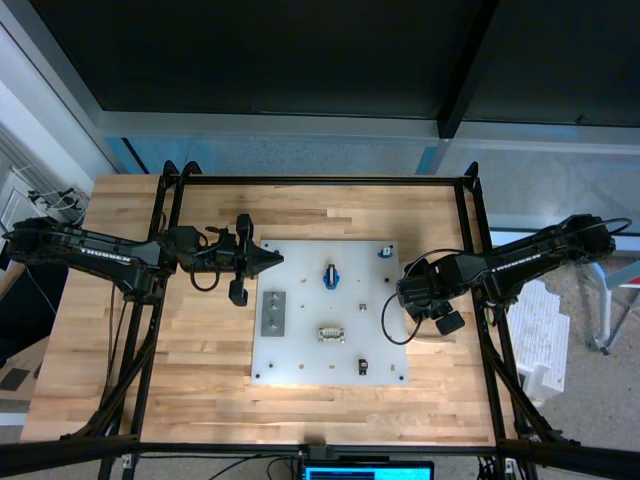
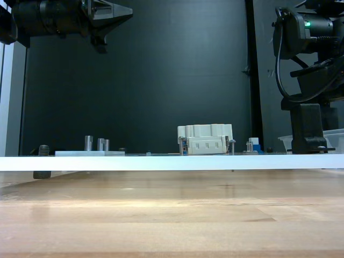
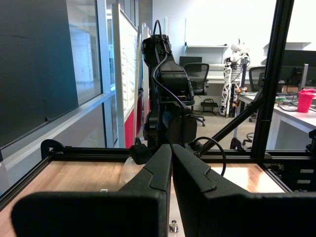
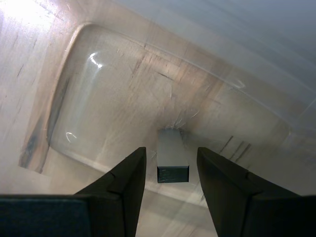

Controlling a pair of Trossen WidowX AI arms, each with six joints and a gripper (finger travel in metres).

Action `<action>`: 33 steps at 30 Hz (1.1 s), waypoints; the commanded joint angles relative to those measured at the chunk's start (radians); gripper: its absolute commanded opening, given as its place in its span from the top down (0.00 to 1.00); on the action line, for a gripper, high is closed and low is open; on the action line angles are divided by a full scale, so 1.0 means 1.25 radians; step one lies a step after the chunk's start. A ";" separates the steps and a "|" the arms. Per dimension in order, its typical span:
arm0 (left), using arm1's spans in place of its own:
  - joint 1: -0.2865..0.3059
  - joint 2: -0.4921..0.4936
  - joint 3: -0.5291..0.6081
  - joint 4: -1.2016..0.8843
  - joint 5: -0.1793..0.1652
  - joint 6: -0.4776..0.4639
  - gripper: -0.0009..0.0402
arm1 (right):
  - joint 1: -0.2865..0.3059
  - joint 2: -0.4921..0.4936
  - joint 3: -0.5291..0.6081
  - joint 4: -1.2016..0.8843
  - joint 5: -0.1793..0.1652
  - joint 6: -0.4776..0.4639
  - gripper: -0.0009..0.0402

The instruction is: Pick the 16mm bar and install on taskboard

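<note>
- Pickup is the step in hand, by my reading: the right gripper hangs low just beside the right edge of the board. Its fingers are spread fairly wide and hold nothing.
- The bar lies flat on the floor of the clear tray, between the two fingers and touching neither. As far as I can tell, it sits close to one tray wall.
- To do this well, come straight down so the fingers straddle the bar evenly. A lopsided closing would likely push or roll it toward the wall.
- Go deep enough that the pads meet the bar's long sides at mid-length, stop short of scraping the tray floor, then close slowly.
- A grip across the middle should keep the bar from tilting on the lift. That matters for seating it later on the board, probably at the grey block.
- The left gripper has its fingers pressed together and is empty. It hovers high over the board's far left corner, well apart from the tray, so it should not get in the way.
</note>
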 commanded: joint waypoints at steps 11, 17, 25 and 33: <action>0.000 0.000 0.000 0.000 0.000 0.000 0.98 | -0.001 0.000 0.000 -0.001 0.000 0.001 0.82; 0.000 0.000 0.000 0.000 0.000 0.000 0.98 | -0.002 -0.002 0.004 -0.004 0.000 0.001 0.91; 0.000 0.000 0.000 0.000 0.000 0.000 0.98 | -0.002 -0.020 0.053 -0.067 0.000 0.028 0.95; 0.000 0.000 0.000 0.000 0.000 0.000 0.98 | -0.002 -0.053 0.121 -0.149 0.002 0.061 0.95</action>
